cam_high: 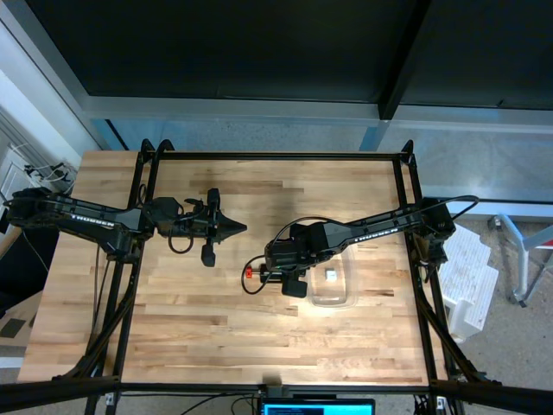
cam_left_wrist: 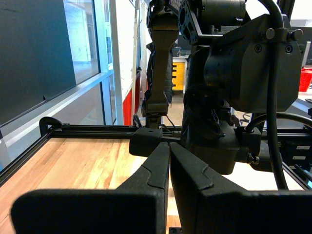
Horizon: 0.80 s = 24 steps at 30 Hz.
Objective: Pick the USB-C connector and install on taskboard
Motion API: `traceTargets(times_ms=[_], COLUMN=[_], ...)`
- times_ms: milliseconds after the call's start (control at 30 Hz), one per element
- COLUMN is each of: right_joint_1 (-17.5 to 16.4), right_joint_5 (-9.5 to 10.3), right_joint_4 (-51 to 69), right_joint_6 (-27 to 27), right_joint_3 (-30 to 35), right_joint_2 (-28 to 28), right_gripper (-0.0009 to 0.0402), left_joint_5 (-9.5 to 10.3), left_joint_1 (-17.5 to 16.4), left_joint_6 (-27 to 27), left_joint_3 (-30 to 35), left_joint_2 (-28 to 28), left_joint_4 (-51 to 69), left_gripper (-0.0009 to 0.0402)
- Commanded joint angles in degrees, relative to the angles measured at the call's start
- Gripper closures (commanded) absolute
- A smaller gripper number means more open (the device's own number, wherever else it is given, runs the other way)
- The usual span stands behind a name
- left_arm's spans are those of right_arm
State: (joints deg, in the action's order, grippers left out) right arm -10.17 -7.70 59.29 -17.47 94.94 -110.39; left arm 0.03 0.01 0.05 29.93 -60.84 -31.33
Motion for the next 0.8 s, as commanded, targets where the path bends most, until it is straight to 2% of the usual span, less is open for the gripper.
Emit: traceTargets(times_ms=[33,800], right_joint_1=[-0.1,-0.5], right_joint_5=[0.17,-0.26], right_joint_4=[0.0,-0.3], right_joint_6=[-0.1,-0.2], right_joint_3=[0.0,-0.2], right_joint_2=[0.0,0.0], right_gripper=[0.0393,0.0394], left_joint_5=[0.00,0.00], left_joint_1=[0.0,0.0], left_joint_6=[0.0,0.0], left_joint_3=[0.0,0.0], left_joint_2=[0.0,0.0], left_joint_4=[0.0,0.0], left_gripper=[0.0393,0.0393])
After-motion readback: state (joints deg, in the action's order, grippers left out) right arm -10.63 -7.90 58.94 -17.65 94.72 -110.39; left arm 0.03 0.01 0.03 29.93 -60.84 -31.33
